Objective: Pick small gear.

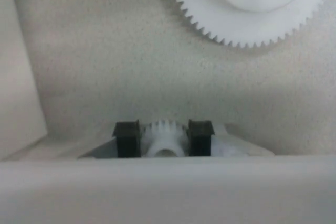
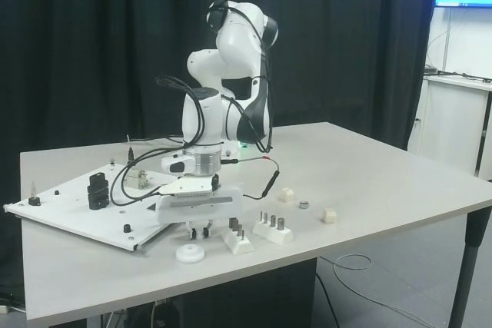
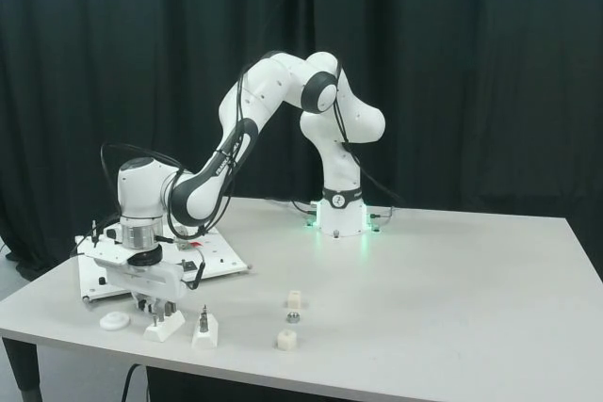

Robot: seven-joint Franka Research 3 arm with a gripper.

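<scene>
small gear [image 1: 165, 136] clamped between black fingers [image 1: 127, 138].

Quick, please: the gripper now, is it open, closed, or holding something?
Gripper: closed on the small gear, one black jaw on each side of it.

White arm [image 2: 231, 74], tool [image 2: 198, 230] low beside large gear [image 2: 189, 253]
</scene>
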